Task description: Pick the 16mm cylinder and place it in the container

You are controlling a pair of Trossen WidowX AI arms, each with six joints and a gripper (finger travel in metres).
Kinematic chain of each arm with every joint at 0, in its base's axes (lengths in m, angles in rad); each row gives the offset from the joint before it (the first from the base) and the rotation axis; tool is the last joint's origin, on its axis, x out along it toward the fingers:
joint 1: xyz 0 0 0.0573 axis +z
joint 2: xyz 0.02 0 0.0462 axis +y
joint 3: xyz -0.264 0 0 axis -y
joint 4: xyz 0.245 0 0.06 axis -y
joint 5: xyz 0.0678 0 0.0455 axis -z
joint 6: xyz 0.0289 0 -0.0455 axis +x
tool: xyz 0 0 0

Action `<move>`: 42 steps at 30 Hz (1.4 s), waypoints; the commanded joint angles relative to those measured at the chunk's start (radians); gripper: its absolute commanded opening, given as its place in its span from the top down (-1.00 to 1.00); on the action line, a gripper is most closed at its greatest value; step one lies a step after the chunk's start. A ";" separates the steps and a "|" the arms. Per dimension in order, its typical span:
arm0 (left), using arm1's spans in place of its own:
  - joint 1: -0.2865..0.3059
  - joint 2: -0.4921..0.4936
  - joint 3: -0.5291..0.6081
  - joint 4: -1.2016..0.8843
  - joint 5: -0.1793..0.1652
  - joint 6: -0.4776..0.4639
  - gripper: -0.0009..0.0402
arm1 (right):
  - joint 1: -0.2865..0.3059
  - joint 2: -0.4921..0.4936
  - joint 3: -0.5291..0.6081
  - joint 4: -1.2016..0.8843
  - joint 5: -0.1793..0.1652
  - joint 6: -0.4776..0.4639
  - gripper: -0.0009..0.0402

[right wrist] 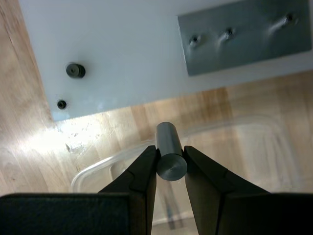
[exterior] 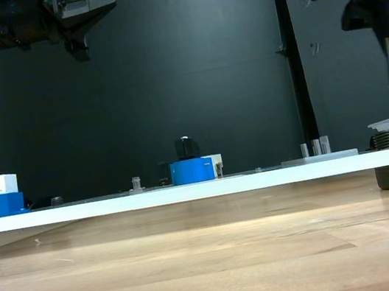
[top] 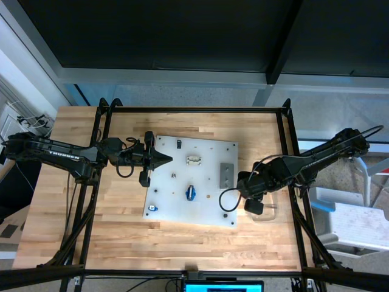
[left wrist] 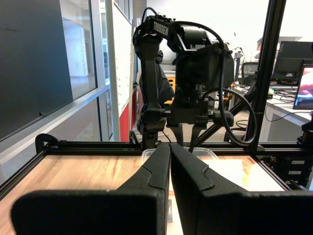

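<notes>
The right hand point(right wrist: 168, 152) clamps the 16mm cylinder point(right wrist: 169, 147) upright above the container point(right wrist: 93, 172) rim, so the drop looks to lie straight below (left hand point(top: 166, 159), fingers together, hovers over the task board's point(top: 200, 182) left edge).

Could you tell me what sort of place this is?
Likely a robotics lab: black frame around a wooden table, monitor beyond. Left gripper, shut, over the task board; right gripper holds the 16mm cylinder over the container.

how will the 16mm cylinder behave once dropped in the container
The 16mm cylinder looks like smooth metal, so it could slip in the right gripper, which pinches only its round sides above the container. Being round, it will probably roll once dropped. The left gripper hangs shut above the left edge of the board.
</notes>
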 commanded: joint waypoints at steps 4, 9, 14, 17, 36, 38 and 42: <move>0.000 0.000 0.000 0.000 0.000 0.000 0.96 | 0.042 -0.005 -0.028 0.000 0.001 0.080 0.91; 0.000 0.000 0.000 0.000 0.000 0.000 0.96 | 0.067 -0.011 -0.032 -0.001 0.002 0.112 0.91; 0.000 0.000 0.000 0.000 0.000 0.000 0.96 | 0.084 -0.012 -0.047 -0.001 0.001 0.142 0.91; 0.000 0.000 0.000 0.000 0.000 0.000 0.96 | 0.102 -0.012 -0.060 0.000 0.001 0.164 0.91; 0.000 0.000 0.000 0.000 0.000 0.000 0.96 | 0.199 -0.011 -0.180 0.105 -0.012 0.241 0.91; 0.000 0.000 0.000 0.000 0.000 0.000 0.96 | 0.206 -0.011 -0.200 0.136 -0.038 0.245 0.91; 0.000 0.000 0.000 0.000 0.000 0.000 0.96 | 0.209 -0.012 -0.238 0.190 -0.094 0.253 0.91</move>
